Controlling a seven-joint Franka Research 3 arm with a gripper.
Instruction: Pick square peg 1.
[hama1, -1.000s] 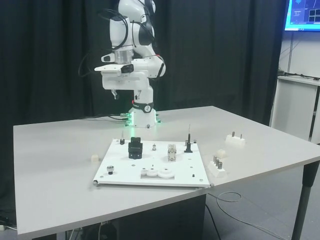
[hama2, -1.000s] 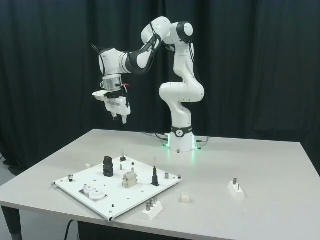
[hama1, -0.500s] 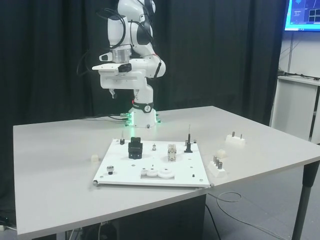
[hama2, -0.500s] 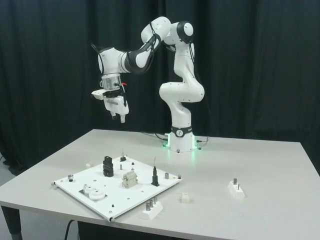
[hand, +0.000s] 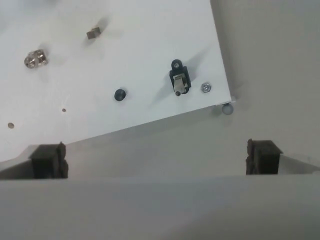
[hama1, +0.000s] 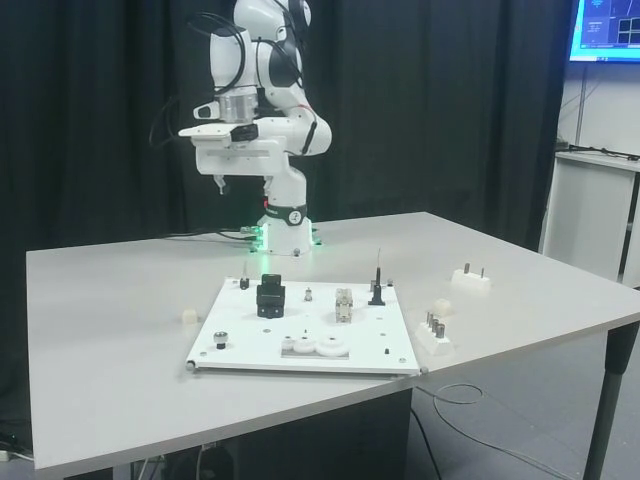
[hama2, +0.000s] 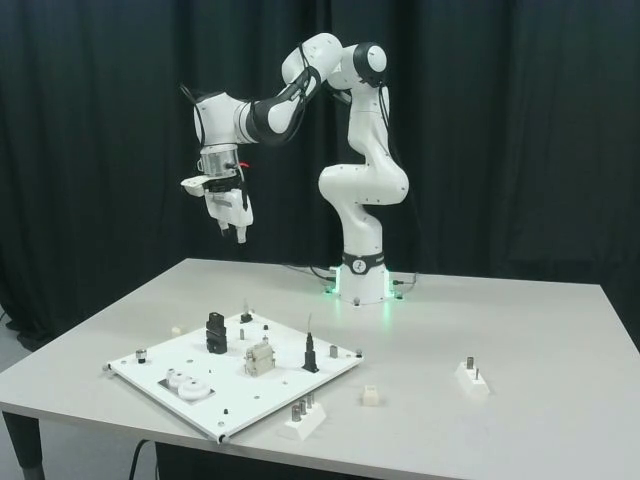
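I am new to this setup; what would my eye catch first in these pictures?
First the white arm, bolted at the table's far edge, holding its gripper open high above the grey table. Next the white board near the front edge, carrying small fixtures, with a peg holder beside its corner.

The board (hama1: 300, 325) lies on the table (hama1: 120, 330), toward its front edge, in front of the arm's base (hama1: 283, 232); the gripper (hama2: 232, 235) hangs high above the table, well apart from the board; on the board stand a block (hama1: 270, 297), a pin holder (hama1: 377, 293) and gears (hama1: 318, 347); a peg stand (hama1: 436, 335) sits on the table just beside the board; another stand (hama1: 470, 278) lies farther off behind it; a small cube (hama1: 190, 316) rests at the board's opposite side.
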